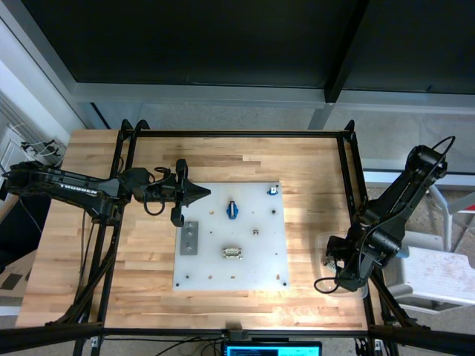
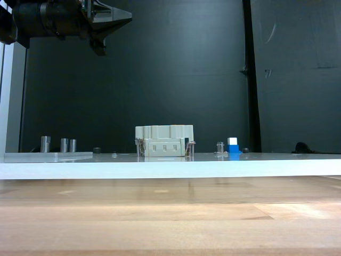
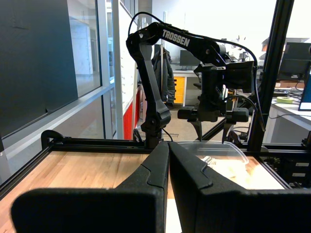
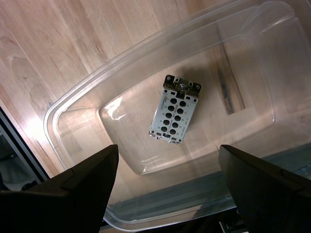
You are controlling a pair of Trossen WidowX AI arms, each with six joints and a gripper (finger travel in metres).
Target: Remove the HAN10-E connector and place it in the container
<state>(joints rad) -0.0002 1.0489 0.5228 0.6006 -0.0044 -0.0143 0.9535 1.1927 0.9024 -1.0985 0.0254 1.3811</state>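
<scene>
Right wrist view: the HAN10-E connector [image 4: 174, 109], a small light-grey rectangular block with two rows of dark holes on its face, is seen lying flat on the floor of the clear plastic rectangular container [image 4: 73, 104], which has rounded corners and low walls. The connector is touched by nothing. The right gripper [image 4: 167, 149] is held above the container. Its two black fingers are spread wide apart, and nothing is gripped between them.

In the high view the container is found on the light wooden table [image 1: 148, 297], to the right of the flat white square board [image 1: 260, 259] and apart from it, with the right arm bent down over it.

The left gripper [image 1: 202, 193] is held over the far left part of the board. In the low view it is seen raised well above the board. Its fingers are pressed together into a point, and nothing is clamped between them.

On the board are set:
- a grey metal plate with three holes [image 1: 191, 239], near the left edge
- a small blue upright piece [image 1: 232, 209]
- a light-grey housing block [image 1: 232, 254], toward the near edge
</scene>
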